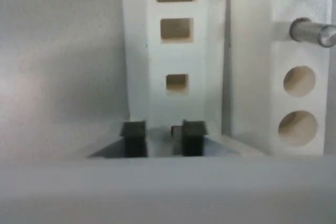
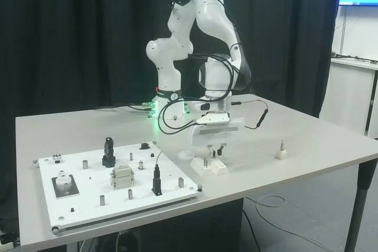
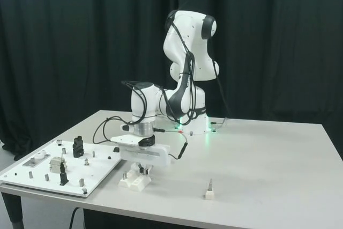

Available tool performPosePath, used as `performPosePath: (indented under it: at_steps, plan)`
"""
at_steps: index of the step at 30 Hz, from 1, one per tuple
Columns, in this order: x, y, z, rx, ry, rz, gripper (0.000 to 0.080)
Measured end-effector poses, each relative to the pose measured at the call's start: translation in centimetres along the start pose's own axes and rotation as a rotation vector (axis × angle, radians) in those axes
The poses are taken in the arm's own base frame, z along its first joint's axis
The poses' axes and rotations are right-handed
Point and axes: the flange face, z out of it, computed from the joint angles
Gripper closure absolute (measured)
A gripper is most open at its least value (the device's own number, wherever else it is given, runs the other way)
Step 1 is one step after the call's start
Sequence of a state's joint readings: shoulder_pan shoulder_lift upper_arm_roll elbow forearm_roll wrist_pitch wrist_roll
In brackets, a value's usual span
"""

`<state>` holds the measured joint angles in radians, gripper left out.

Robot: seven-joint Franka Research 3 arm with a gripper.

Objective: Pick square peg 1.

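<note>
My gripper hangs low over two white peg holders near the table's front edge. It is open, its black fingers standing apart over one end of the square-hole holder. Three square holes in that holder show empty. A small dark sliver sits against one finger; I cannot tell whether it is the square peg. The round-hole holder beside it carries two grey round pegs. From the second room view the gripper is just above the holders.
A white assembly board with black connectors and several small parts lies close beside the holders. A small white stand with an upright pin sits alone further along the table. The arm's base with green lights stands behind.
</note>
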<state>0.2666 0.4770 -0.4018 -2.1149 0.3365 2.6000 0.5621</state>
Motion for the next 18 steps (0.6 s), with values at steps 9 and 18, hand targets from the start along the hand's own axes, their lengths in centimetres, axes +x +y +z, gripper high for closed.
performPosePath:
  at_steps: [9,18]
  plan:
    - [0.7,0.3,-0.8,0.008,0.01,0.012,0.0772]
    - [1.4,0.6,-2.9,0.023,0.003,0.023,0.0772]
